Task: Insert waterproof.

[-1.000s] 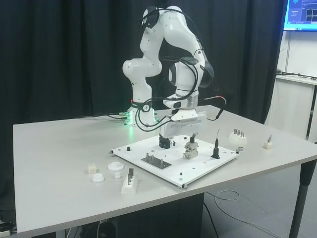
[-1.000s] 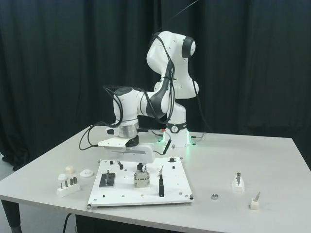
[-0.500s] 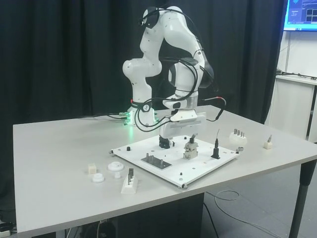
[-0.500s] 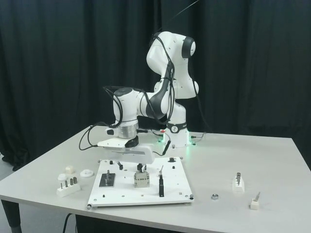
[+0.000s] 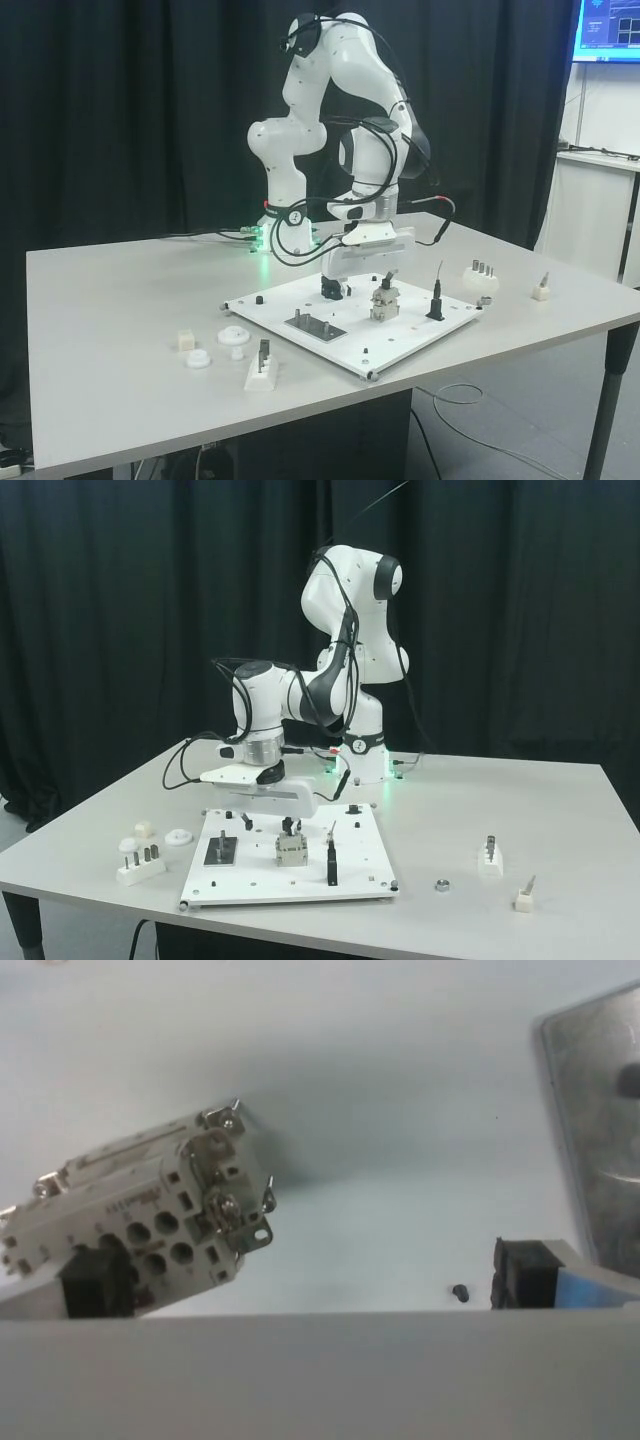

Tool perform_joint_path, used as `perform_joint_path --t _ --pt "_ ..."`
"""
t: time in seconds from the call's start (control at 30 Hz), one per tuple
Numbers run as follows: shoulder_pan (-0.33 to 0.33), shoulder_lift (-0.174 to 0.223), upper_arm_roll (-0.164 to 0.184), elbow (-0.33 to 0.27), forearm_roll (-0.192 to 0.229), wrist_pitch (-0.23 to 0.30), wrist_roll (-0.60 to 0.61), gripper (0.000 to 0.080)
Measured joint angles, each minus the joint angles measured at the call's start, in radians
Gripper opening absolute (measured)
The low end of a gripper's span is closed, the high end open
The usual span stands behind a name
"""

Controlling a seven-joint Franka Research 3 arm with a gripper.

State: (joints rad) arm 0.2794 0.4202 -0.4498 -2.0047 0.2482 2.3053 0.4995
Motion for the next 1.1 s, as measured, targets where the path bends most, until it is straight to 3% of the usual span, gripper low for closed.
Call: perform_joint_path --t 1.1 --pt "0.0 -0.01 0.004 -0.017 0.004 0.018 0.001 0.08"
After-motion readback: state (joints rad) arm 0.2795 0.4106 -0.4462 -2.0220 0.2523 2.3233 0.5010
